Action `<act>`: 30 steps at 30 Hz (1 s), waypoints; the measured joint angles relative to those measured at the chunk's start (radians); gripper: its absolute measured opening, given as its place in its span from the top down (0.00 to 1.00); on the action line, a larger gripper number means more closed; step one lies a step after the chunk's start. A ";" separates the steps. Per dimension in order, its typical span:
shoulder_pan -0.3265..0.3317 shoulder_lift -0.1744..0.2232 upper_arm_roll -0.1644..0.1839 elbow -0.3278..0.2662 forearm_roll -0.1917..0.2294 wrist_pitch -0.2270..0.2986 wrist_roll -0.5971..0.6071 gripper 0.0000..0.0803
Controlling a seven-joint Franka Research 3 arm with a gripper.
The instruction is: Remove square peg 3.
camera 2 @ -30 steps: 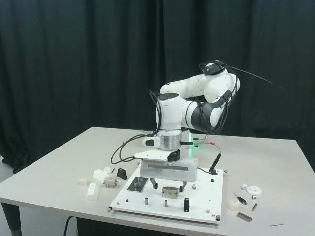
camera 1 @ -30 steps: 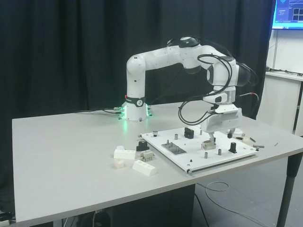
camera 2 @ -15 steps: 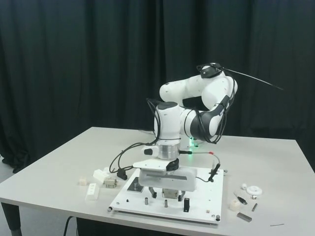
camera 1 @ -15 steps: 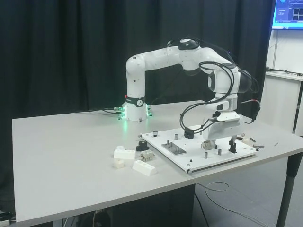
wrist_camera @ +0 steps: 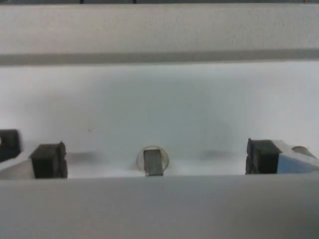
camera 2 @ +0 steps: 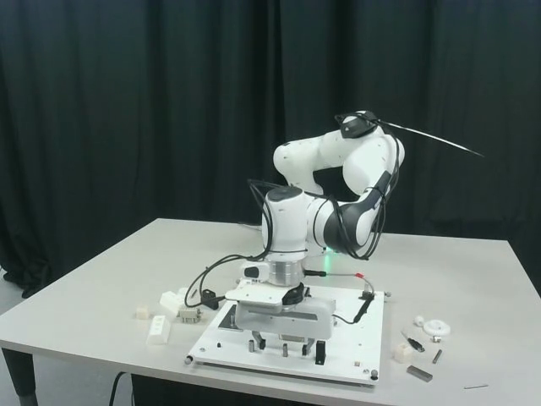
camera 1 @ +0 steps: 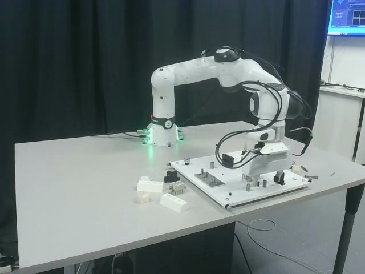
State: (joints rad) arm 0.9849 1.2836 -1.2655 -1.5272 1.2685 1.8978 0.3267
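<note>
One white arm, one gripper point(wrist_camera: 154, 167), and it sits low over the flat white assembly board point(camera 1: 239, 181), its two black fingertips point(wrist_camera: 49, 160) spread wide with open space between them. Dead centre between those tips stands one small grey square peg point(wrist_camera: 153, 162), upright in its round socket, touched by neither finger. In the first room view the peg itself is too small to single out among the few short grey posts near the gripper point(camera 1: 263, 172). Off the board, well away on the base side of the hand, four small white blocks point(camera 1: 150, 185) lie loose, with one grey connector point(camera 1: 177, 187) among them. On the other side of the hand, a few small white and black parts point(camera 2: 421, 334) are scattered. All of it rests on one grey table point(camera 1: 74, 188); black curtains point(camera 2: 135, 101) close off the room, and the arm's base glows green point(camera 1: 149, 135).
</note>
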 joint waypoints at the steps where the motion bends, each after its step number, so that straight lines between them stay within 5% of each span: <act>1: -0.001 0.001 0.001 0.000 -0.001 0.001 0.000 0.00; 9: -0.006 0.006 0.012 0.005 -0.011 0.006 -0.003 0.00; 10: -0.007 0.006 0.014 0.006 -0.012 0.006 -0.003 0.16; 15: -0.013 0.006 0.021 0.013 -0.016 0.007 -0.003 0.16; 16: -0.014 0.006 0.022 0.014 -0.017 0.007 -0.003 0.36; 24: -0.019 0.006 0.029 0.017 -0.022 0.007 -0.003 0.36; 25: -0.019 0.005 0.030 0.019 -0.022 0.006 -0.003 0.82; 30: -0.019 0.005 0.030 0.025 -0.026 0.001 -0.003 0.82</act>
State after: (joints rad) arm 0.9663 1.2886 -1.2350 -1.5023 1.2422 1.8991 0.3235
